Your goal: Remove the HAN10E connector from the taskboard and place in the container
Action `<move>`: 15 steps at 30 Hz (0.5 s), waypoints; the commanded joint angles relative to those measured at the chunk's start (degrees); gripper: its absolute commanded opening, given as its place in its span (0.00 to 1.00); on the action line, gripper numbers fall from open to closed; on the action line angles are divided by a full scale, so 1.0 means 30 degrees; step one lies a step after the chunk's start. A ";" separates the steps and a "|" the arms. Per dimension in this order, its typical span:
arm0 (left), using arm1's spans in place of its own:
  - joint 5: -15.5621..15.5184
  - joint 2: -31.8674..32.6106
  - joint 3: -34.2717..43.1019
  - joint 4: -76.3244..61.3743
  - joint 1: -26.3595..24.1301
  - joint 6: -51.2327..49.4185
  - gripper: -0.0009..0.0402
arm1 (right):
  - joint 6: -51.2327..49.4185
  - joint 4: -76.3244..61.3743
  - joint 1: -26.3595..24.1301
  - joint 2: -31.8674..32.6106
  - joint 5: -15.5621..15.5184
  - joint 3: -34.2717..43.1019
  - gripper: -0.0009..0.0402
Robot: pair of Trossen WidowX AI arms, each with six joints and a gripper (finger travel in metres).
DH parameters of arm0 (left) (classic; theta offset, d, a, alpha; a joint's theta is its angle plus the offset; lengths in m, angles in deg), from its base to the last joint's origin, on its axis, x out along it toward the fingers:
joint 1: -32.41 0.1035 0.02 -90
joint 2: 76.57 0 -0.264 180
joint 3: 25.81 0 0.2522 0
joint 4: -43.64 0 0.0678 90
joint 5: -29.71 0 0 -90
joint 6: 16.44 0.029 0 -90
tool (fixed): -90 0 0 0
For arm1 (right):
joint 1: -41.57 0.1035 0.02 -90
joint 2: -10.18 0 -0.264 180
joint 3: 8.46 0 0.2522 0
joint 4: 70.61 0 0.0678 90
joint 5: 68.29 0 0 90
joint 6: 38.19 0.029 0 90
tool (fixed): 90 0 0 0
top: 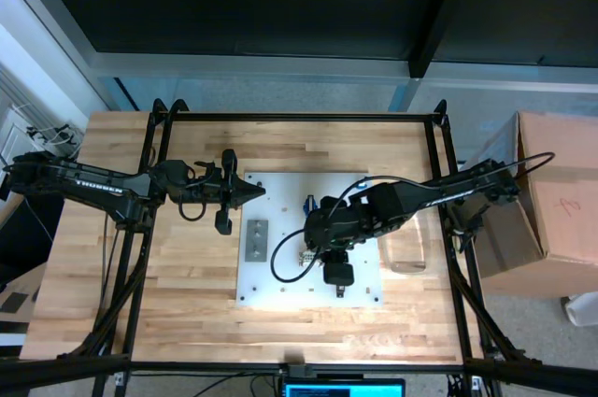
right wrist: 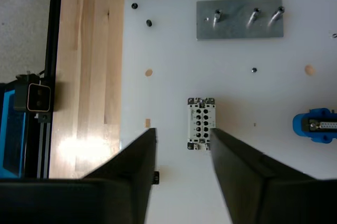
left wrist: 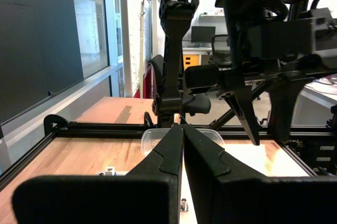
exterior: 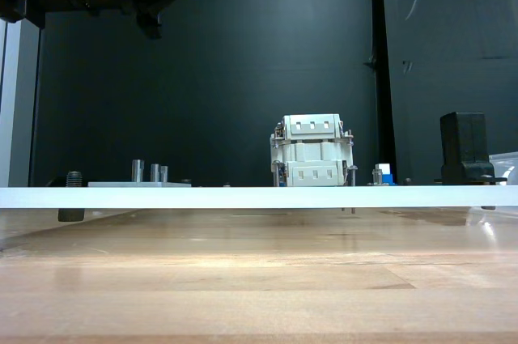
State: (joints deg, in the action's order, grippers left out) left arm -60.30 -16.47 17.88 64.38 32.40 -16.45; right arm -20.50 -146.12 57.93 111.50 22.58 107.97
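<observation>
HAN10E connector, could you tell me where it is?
The HAN10E connector sits on the white taskboard, beneath the open right gripper in the high view; the shut left gripper hovers at the board's left edge.

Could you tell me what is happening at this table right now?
The right gripper hangs open above the HAN10E connector, which stands upright in its seat on the taskboard, untouched. The left gripper is shut, raised over the board's left edge. The container sits beside the board.

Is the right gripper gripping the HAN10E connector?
No: right gripper hangs open above the HAN10E connector seated on the taskboard; left gripper, shut, hovers at its left edge.
</observation>
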 commanded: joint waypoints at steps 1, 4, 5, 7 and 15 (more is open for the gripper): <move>0.0000 0.0007 0.0007 0.0007 0.0000 0.0007 0.02 | 0.0044 -0.0357 0.0007 0.0590 0.0015 0.0568 0.52; 0.0000 0.0007 0.0007 0.0007 0.0007 0.0007 0.02 | 0.0044 -0.0357 0.0015 0.0998 0.0007 0.0656 0.60; 0.0000 0.0007 0.0007 0.0007 0.0000 0.0007 0.02 | 0.0051 -0.0408 0.0015 0.1100 0.0007 0.0648 0.63; 0.0000 0.0007 0.0007 0.0007 0.0007 0.0007 0.02 | 0.0138 -0.0597 0.0007 0.1384 0.0007 0.0641 0.67; 0.0000 0.0007 0.0007 0.0007 0.0007 0.0007 0.02 | 0.0146 -0.0838 0.0007 0.1982 0.0022 0.0554 0.77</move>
State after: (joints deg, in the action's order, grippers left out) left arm -60.30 -16.47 17.90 64.40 32.40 -16.43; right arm -20.04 -148.79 57.95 117.07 22.62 109.74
